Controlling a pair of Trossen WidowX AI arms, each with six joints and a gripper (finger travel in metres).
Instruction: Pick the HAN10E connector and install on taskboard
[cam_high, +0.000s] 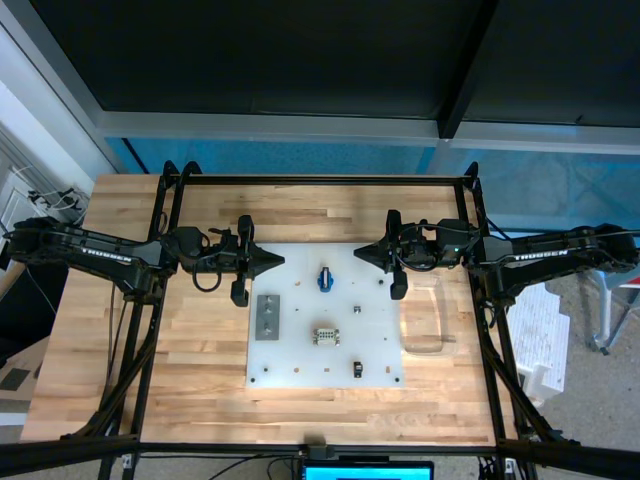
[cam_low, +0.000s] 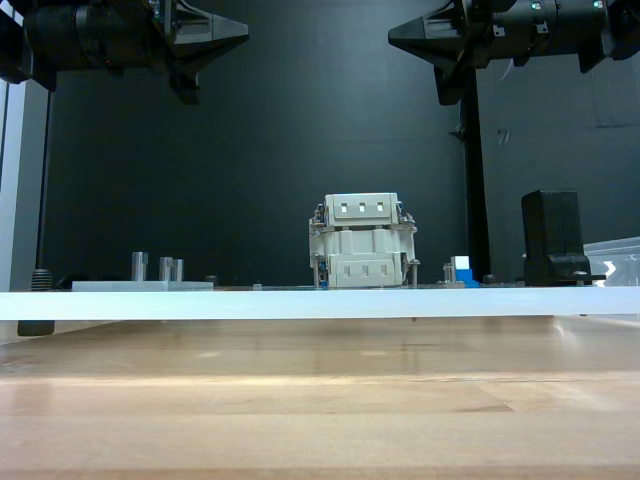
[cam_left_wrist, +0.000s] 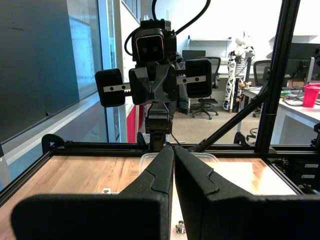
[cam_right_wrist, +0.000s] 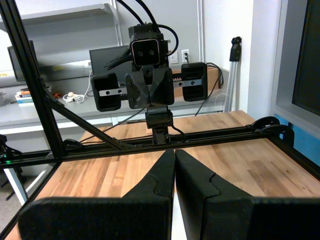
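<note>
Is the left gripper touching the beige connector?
Apart. Low view: left gripper and right gripper both hang high above the HAN10E connector, with clear air between.

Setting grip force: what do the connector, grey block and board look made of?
Looks like: connector beige-grey matte plastic, shiny metal ends; grey block dull even sheen, probably aluminium; board flat white, likely plastic. The left pincer and right pincer hang shut high over the board's far side.

HAN10E connector (cam_high: 325, 337) sits on taskboard (cam_high: 300, 362), left tool (cam_high: 276, 260) and right tool (cam_high: 362, 252) above.
</note>
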